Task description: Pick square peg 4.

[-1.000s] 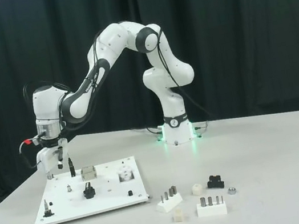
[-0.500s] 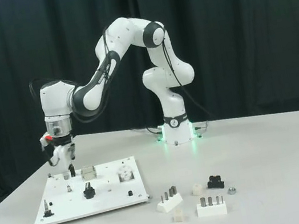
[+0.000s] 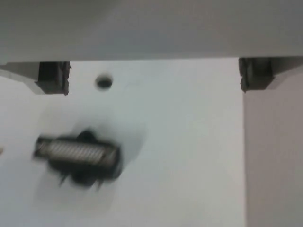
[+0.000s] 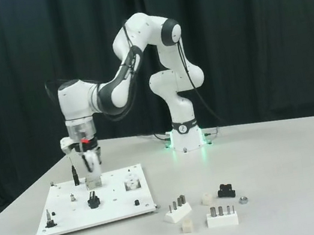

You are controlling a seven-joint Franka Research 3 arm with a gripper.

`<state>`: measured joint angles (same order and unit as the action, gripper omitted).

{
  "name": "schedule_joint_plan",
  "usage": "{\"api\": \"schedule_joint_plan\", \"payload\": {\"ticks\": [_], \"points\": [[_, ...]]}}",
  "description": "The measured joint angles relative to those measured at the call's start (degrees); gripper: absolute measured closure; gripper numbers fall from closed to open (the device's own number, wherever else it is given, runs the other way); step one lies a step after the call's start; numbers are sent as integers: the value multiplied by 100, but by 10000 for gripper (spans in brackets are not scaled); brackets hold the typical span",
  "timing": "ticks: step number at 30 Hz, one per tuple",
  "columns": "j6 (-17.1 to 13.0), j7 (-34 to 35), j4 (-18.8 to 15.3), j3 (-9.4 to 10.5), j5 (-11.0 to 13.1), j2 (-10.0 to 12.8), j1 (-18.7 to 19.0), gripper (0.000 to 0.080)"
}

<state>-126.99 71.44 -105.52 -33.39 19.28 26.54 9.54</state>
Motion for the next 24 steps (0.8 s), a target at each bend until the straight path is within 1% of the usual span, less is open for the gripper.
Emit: {"api": "schedule_joint_plan", "payload": {"ticks": [6, 9, 12, 15, 19, 24], "points": [[270, -218, -129, 2, -177, -210, 378, 3], [390, -297, -228, 4, -286, -352, 572, 3], [457, -535, -354, 10, -420, -504, 766, 3], [469, -774, -492, 23, -499, -656, 959, 3], [443, -789, -637, 28, -584, -814, 1183, 3], [306, -789, -780, 34, -719, -943, 1396, 3]]}}
